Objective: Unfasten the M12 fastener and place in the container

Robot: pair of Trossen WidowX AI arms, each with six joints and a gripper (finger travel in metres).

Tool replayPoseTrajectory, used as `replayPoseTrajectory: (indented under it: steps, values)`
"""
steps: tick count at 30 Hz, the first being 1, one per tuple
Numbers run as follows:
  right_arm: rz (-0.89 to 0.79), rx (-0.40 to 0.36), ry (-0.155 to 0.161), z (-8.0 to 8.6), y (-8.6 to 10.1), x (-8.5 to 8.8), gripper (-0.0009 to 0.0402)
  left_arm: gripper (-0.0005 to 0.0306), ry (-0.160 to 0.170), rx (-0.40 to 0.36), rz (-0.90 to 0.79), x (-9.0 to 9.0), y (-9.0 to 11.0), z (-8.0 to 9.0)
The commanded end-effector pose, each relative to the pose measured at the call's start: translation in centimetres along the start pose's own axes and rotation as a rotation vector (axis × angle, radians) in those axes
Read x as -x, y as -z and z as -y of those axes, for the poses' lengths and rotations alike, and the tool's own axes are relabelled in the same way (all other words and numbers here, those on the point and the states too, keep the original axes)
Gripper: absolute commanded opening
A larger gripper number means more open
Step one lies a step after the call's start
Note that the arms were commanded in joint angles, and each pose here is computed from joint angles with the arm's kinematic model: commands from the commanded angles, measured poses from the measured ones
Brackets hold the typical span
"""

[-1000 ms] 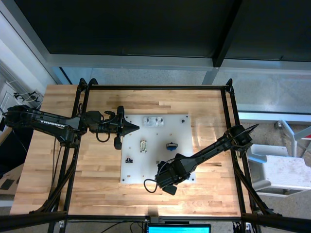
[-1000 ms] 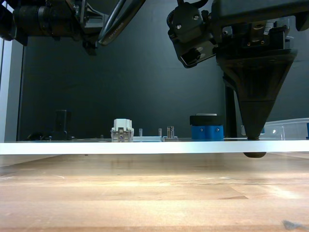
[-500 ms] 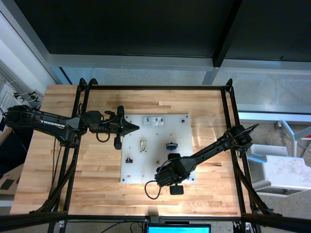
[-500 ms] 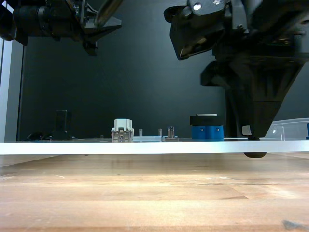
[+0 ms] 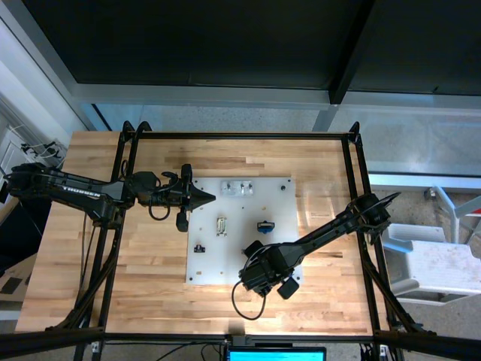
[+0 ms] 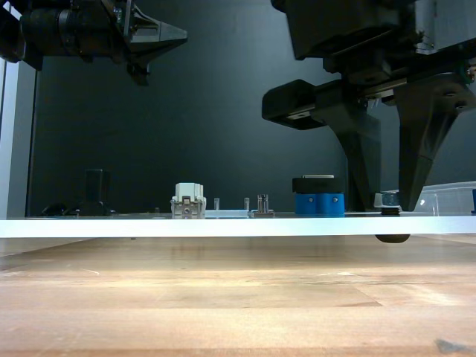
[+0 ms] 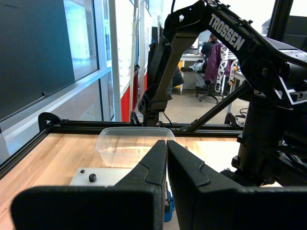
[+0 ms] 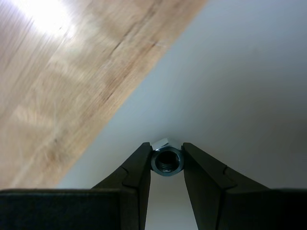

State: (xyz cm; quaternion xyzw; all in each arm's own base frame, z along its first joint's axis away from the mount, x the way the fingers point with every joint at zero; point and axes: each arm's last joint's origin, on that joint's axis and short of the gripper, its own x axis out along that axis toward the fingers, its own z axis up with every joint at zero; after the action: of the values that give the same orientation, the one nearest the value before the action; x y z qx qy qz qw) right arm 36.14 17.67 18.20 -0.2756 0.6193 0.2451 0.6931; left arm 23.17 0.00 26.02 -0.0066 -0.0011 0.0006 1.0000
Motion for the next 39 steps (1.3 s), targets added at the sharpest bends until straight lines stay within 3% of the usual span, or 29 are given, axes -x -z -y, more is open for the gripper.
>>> replayPoseTrajectory:
  steps: [1, 9, 15, 24, 27, 34, 39]
  values:
    - [0.008, 0.101, 0.002, 0.0, -0.1, 0.1, 0.0022, 0.0, 0.0, 0.0, 0.0, 0.0, 0.0, 0.0]
    - [0.017, 0.243, 0.007, 0.0, -0.1, 0.4, 0.0022, 0.0, 0.0, 0.0, 0.0, 0.0, 0.0, 0.0]
    - [0.03, 0.271, 0.01, -0.1, -0.1, 1.0, 0.0022, 0.0, 0.0, 0.0, 0.0, 0.0, 0.0, 0.0]
    - [0.059, 0.25, 0.025, -0.2, 0.3, 2.8, 0.0022, 0.0, 0.0, 0.0, 0.0, 0.0, 0.0, 0.0]
    - [0.08, 0.171, 0.034, 0.3, 0.7, 3.9, 0.0022, 0.0, 0.0, 0.0, 0.0, 0.0, 0.0, 0.0]
    - [0.117, -0.213, 0.044, 2.9, 2.8, 6.4, 0.0022, 0.0, 0.0, 0.0, 0.0, 0.0, 0.0, 0.0]
    - [0.113, -0.304, 0.07, 4.5, 4.9, 7.7, 0.0022, 0.0, 0.0, 0.0, 0.0, 0.0, 0.0, 0.0]
